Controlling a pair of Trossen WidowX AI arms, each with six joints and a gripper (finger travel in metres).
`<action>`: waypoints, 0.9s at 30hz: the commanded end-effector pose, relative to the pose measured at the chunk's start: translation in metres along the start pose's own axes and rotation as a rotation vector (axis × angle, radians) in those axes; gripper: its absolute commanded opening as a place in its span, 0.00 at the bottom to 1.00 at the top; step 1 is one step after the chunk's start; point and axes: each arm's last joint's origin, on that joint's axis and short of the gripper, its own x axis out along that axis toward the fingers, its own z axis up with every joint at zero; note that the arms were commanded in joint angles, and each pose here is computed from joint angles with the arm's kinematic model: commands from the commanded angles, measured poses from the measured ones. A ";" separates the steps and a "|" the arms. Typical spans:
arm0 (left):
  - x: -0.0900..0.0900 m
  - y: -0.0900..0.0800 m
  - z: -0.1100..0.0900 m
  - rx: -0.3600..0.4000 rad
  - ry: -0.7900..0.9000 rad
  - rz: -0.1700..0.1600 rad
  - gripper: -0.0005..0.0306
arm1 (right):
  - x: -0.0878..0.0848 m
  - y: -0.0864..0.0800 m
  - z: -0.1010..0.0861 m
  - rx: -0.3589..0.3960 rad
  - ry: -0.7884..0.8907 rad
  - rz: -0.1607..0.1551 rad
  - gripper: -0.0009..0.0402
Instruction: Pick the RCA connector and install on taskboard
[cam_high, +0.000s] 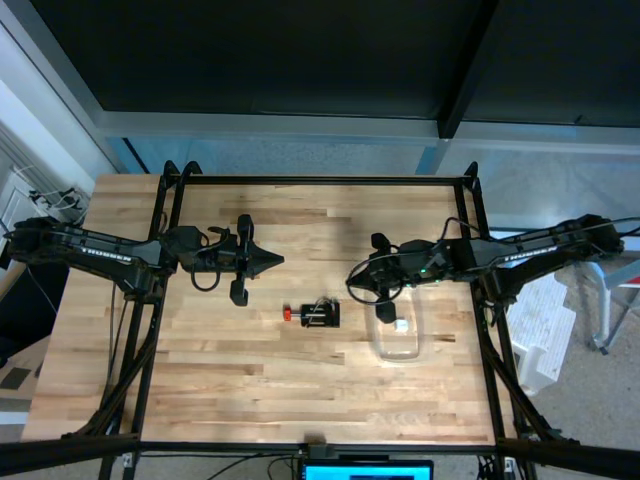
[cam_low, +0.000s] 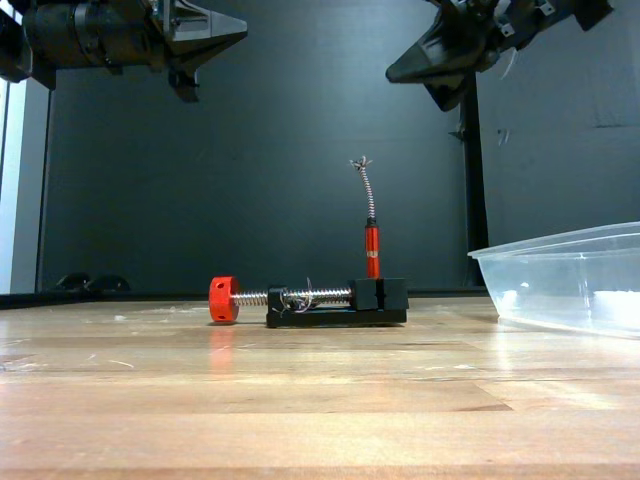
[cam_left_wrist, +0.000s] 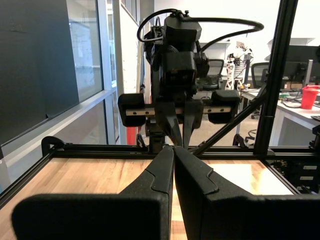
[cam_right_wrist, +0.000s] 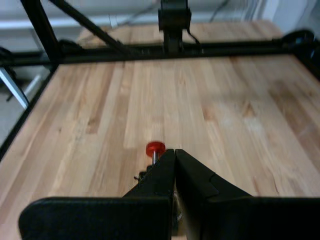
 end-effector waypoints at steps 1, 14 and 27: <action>0.000 0.000 0.000 0.000 0.000 0.000 0.02 | -0.007 -0.006 0.000 0.005 -0.059 0.009 0.02; 0.000 0.000 0.000 0.000 0.000 0.000 0.02 | -0.033 -0.026 0.001 -0.013 -0.250 0.003 0.02; 0.000 0.000 0.000 0.000 0.000 0.000 0.02 | -0.045 -0.030 -0.011 0.004 -0.387 -0.027 0.02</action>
